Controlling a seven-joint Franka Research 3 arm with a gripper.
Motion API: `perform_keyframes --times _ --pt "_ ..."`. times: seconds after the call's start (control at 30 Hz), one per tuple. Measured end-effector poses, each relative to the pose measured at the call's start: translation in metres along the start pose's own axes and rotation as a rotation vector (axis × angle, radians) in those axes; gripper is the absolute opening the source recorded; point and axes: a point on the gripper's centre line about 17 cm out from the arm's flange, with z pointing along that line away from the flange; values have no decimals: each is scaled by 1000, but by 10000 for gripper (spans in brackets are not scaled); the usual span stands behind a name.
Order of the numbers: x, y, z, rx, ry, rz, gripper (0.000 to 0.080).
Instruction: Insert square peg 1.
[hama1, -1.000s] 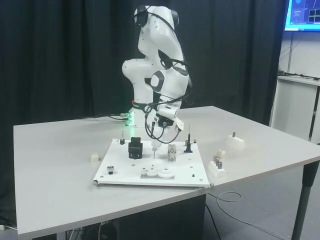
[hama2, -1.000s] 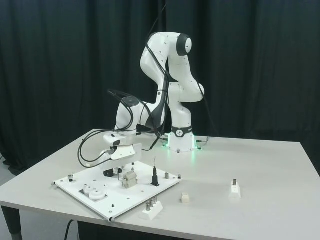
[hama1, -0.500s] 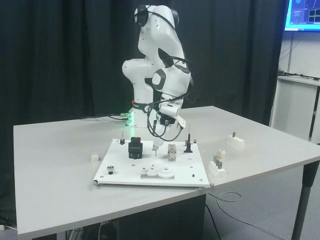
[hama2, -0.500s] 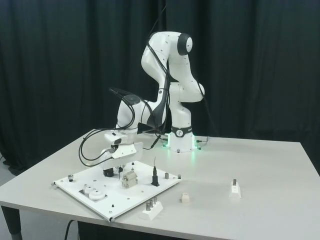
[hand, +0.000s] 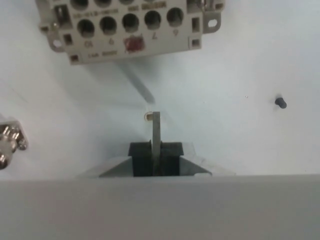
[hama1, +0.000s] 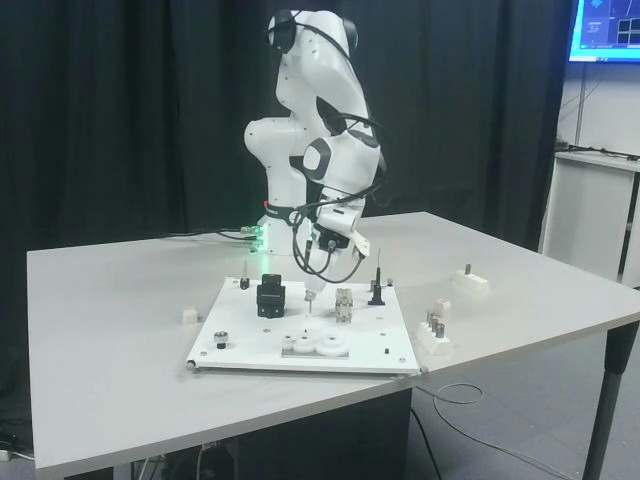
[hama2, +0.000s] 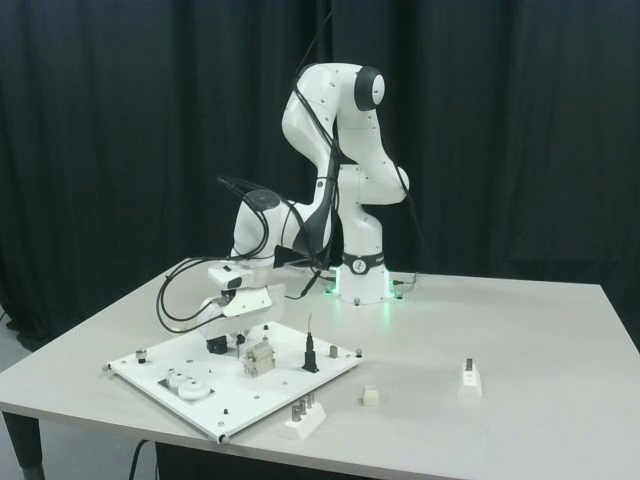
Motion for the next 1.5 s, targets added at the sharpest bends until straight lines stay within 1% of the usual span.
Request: perform_keyframes --times 1.5 --pt "-4 -3 8 12 -7 5 31"
